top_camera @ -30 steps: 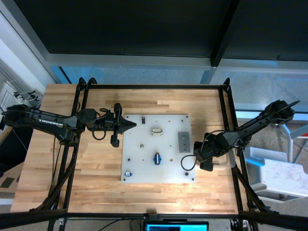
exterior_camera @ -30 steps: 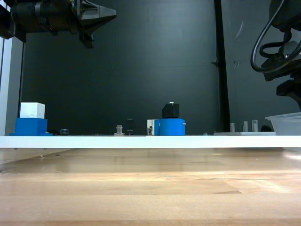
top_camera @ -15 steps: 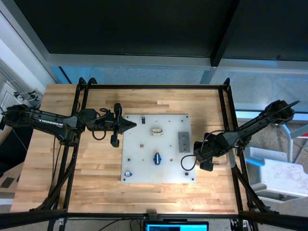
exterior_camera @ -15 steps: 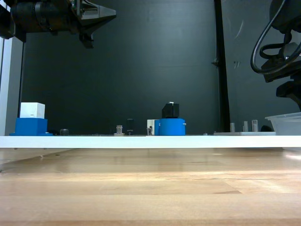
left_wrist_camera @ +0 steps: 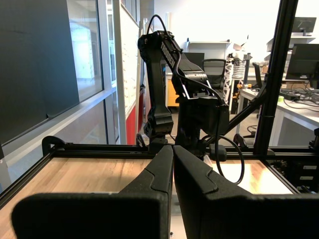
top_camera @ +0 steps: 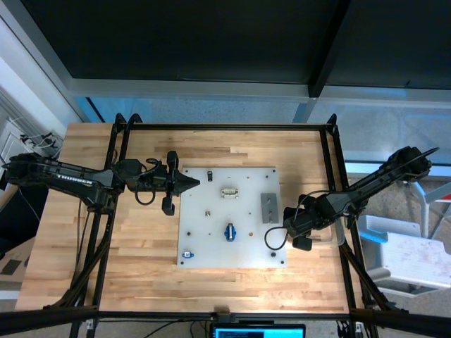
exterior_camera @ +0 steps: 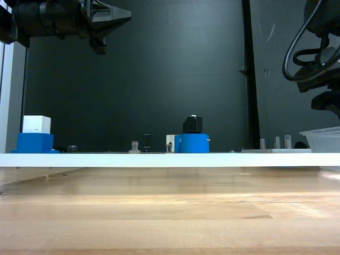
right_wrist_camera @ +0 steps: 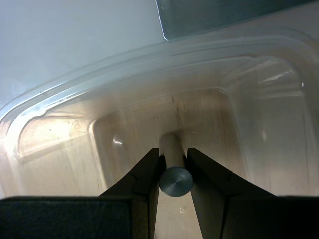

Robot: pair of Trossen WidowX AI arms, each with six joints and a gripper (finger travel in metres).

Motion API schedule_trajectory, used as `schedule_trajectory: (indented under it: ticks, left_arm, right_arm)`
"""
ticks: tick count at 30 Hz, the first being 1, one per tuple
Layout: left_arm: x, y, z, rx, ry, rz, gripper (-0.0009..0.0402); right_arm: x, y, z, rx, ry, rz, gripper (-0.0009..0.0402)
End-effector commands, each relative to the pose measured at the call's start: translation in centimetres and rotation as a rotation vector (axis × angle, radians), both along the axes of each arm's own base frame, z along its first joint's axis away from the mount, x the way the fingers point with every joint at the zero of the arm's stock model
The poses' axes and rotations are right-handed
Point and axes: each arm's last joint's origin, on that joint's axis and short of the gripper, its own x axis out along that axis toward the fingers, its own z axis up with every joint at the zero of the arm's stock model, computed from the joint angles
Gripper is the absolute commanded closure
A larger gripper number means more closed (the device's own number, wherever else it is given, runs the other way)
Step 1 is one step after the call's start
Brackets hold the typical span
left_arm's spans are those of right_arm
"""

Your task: Pick the 16mm cylinder and place it in the taskboard

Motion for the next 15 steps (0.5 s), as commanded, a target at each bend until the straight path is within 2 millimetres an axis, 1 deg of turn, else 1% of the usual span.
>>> schedule_trajectory:
  ticks: [1,8,15]
  left_arm:
    - [0.0,0.0,0.0,0.000,0.000,0.000,0.0393]
    - [0.0,0.0,0.0,0.000,0.000,0.000,0.0393]
    - [0.0,0.0,0.0,0.000,0.000,0.000,0.0393]
  right_arm:
    - [0.0,0.0,0.0,0.003,0.000,-0.001,0.0350]
    - [0.1,0.1,0.1,0.011,-0.002,0.001,0.0365]
    - [0.4,0.2,1.6,0.011,-0.003,0.001,0.0365]
